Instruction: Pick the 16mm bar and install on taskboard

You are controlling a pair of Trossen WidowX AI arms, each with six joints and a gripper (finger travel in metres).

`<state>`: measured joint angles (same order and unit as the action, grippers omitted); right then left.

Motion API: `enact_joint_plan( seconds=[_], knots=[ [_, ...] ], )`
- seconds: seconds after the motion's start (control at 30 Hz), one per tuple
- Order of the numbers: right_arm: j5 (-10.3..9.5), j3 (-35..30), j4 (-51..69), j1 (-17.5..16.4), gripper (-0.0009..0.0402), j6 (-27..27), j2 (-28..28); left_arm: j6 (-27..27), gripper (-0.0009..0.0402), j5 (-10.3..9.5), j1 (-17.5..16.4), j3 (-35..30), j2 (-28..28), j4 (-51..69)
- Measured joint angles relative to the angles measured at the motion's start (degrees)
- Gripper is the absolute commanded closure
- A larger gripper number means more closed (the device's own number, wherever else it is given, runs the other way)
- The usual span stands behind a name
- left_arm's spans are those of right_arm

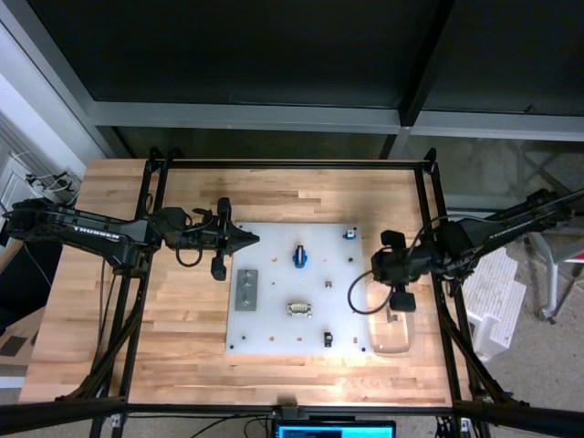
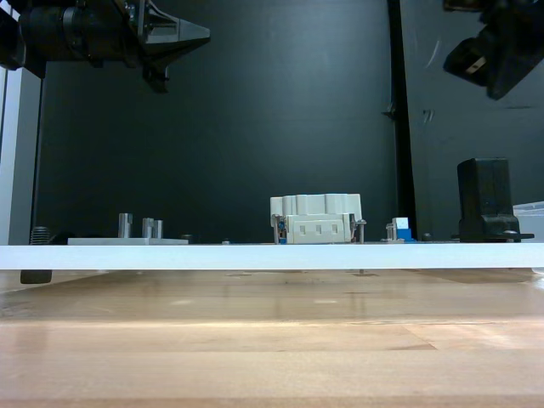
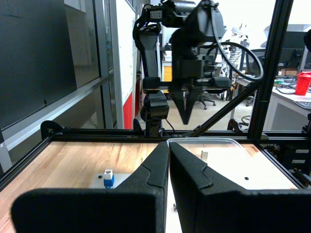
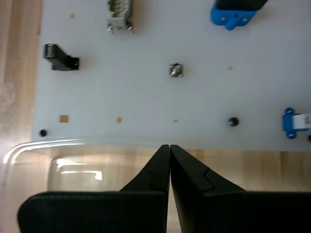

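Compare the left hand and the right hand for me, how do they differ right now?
The left hand points level across the table, while the right hand points downward. The left hand sits by the taskboard's far left edge; the right hand hangs above the clear tray's rim at the board's right side. Both are shut, empty and raised.

Two matte-black arms are ending in slim, tapered two-finger hands.
The left arm (image 1: 91,229) is showing white block lettering along its link, and a black cable (image 1: 357,294) is looping below the right wrist. The left hand (image 1: 250,239), over the taskboard's (image 1: 274,330) far-left corner, and the right hand (image 4: 169,146), above the clear tray's (image 4: 29,145) rim, are each narrowing to wedge-shaped fingers pressed together.
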<state>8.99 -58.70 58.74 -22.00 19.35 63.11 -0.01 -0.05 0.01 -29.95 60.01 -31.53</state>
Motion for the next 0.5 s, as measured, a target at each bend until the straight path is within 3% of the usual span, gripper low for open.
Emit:
enact_joint_plan(
  seconds=[0.5],
  knots=[
    [1.86, 0.2, 4.2, -15.8, 0.0393, 14.7, 1.5, 0.0, 0.0393, 0.0, 0.0, 0.0, 0.0, 0.0]
  ],
)
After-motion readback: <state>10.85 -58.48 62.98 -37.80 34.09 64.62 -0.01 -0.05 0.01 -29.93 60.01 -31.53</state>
